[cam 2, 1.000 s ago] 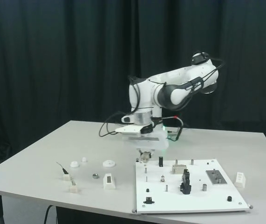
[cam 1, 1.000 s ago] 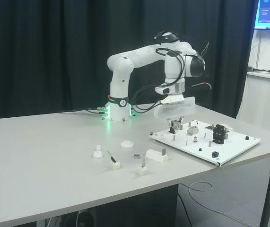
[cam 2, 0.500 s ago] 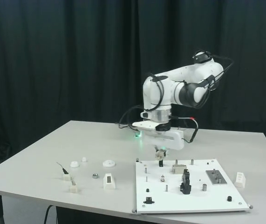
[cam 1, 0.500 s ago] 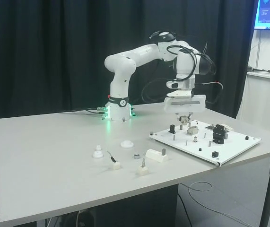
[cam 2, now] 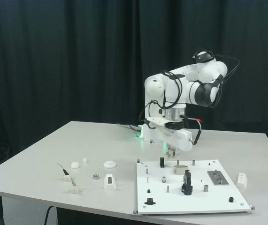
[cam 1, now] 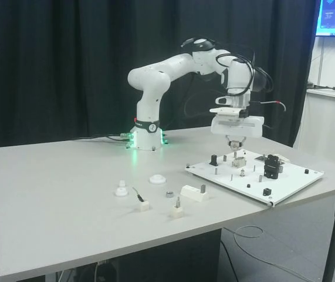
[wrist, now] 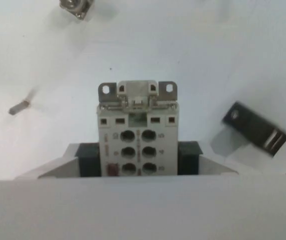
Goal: Insert waterproof.
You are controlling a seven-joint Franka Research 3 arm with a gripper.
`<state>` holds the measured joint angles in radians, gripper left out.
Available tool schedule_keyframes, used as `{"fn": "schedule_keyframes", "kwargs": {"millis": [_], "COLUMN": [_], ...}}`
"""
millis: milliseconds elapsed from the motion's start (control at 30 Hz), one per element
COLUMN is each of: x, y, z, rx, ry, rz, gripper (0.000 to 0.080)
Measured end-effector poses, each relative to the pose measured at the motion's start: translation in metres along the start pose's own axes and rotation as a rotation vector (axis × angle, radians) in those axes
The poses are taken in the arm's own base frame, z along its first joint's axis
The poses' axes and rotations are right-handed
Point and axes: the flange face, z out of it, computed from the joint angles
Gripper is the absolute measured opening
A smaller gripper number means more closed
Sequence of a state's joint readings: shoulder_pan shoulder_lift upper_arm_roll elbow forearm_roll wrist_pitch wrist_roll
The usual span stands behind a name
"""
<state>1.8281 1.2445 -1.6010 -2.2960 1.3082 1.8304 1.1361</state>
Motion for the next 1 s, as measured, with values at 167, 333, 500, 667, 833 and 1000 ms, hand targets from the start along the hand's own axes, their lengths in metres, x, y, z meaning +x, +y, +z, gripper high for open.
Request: {"fn": "schedule_keyframes", "kwargs": {"millis": [167,333,500,667,833,1000], "x": [-0.008,-0.014,-0.021,-0.029,-0.036,-0.041], "y": [0.003,0.005,0.008,0.011,0.015,0.017], "z": [-0.001,-0.002,0.000,0.004,0.010,0.015], "rx": [0.011,0.024,0.026,0.033,0.041,0.048], "ry": [0.003,0.005,0.006,0.012,0.020,0.027], "rz": [0.124,0.282,0.403,0.497,0.594,0.654], "gripper": [0.0311,0.0311,0.0311,0.0311,0.0311,0.0311]}}
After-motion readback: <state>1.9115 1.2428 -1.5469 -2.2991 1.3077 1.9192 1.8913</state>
